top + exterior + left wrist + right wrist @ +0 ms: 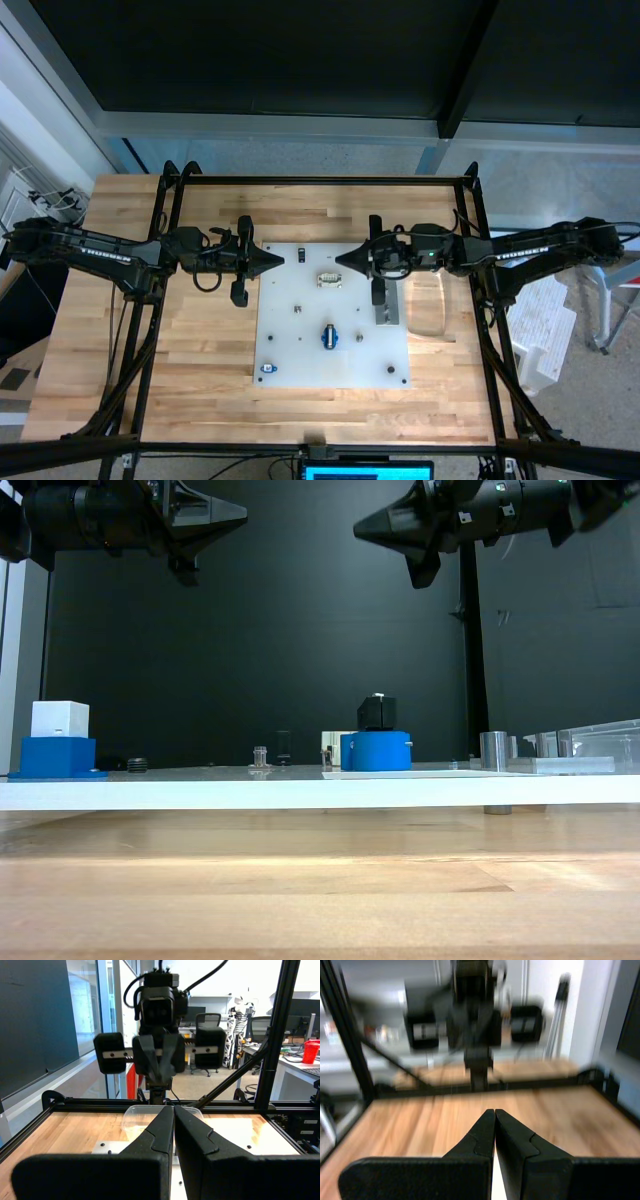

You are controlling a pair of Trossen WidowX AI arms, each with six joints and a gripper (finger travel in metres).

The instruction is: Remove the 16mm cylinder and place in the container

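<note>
Both arms reach inward above the white board (300, 350), their tips facing each other and well apart from everything below. The left hand (278, 258) hangs over the board's far left edge, clenched, its fingers (155, 1137) pressed together with nothing between them. The right hand (340, 258) hangs over the far middle of the board, likewise clenched and empty, its fingers (479, 1140) meeting in a thin line.

The 16mm cylinder (494, 750) stands upright in the board, to the right of a blue round holder (375, 750) topped by a black part. From above, the cylinder shows as a small grey dot just beside that holder. The container (440, 300) lies on the tabletop (150, 340) just beside the board's right edge, showing only as a faint clear outline. A blue block (58, 757) bearing a white cube sits at the board's near left corner.
</note>
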